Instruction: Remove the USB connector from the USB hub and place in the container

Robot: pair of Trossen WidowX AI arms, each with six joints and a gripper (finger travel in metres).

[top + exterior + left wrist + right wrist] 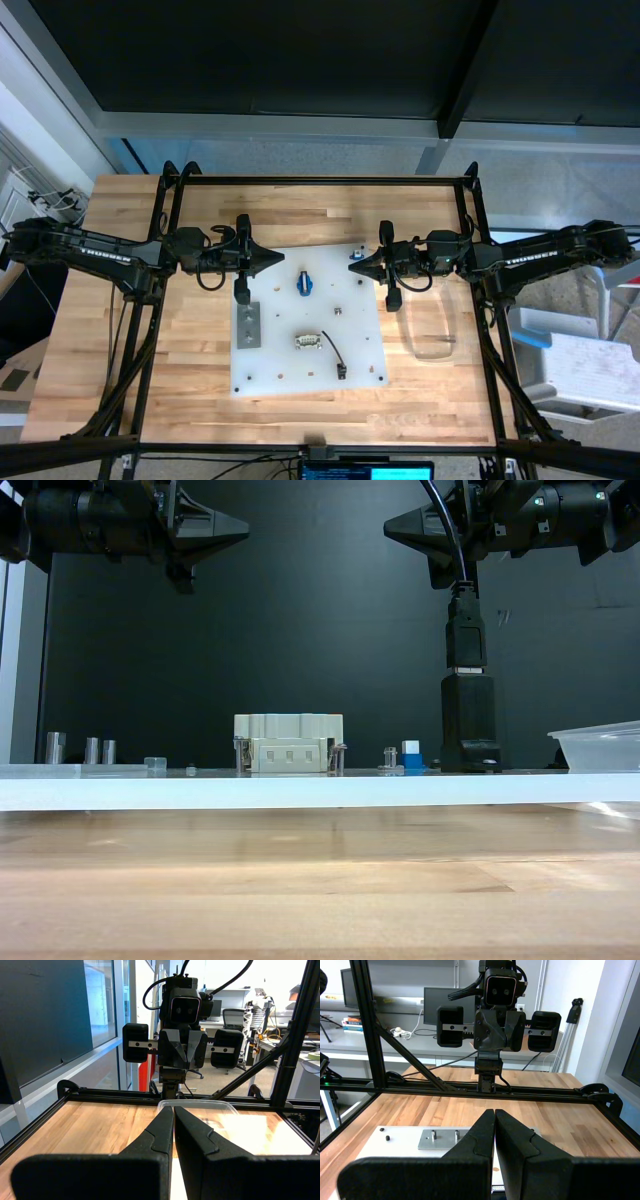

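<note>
USB connector [333, 352]: short thin black cable with a small black plug.

High view: plug seated in the tiny black squarish USB hub [342, 374], on the near right part of the white square board [270, 375]. The clear plastic rectangular container [432, 345] lies just beside the board's right edge on the wooden table [140, 340]. Left gripper [278, 260] and right gripper [352, 266] are over the board's far half, tips facing inward, well apart from the hub.

Low view: hub upright on the board, plug standing in its top, cable rising; both grippers high above.

Left wrist view: jaws pressed together, holding nothing.

Right wrist view: jaws likewise closed, empty; a flat grey metal block [445, 1139] lies beyond.
</note>
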